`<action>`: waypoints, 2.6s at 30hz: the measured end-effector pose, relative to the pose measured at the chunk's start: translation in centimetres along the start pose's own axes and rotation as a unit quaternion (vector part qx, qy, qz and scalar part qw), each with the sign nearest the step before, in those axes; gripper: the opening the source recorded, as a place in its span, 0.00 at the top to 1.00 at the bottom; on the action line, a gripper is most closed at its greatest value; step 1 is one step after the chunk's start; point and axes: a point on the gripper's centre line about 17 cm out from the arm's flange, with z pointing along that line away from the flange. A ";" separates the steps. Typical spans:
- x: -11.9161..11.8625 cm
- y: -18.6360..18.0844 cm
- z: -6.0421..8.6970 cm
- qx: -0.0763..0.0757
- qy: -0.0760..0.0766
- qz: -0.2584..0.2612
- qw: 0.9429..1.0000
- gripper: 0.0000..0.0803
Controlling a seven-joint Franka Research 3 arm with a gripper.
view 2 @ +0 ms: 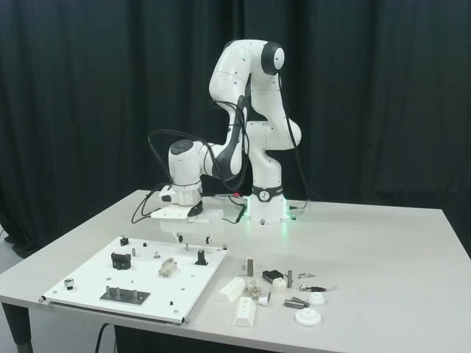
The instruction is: Remove round peg 2.
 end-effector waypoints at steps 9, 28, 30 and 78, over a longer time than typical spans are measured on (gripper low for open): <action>0.4 0.3 0.0 -0.004 0.011 0.003 1.000 0.00; 1.0 0.7 0.4 -0.013 0.030 0.006 0.999 0.00; 1.1 0.8 0.5 -0.014 0.031 0.006 0.999 0.00; 1.6 2.1 1.6 -0.018 0.042 0.018 0.999 0.80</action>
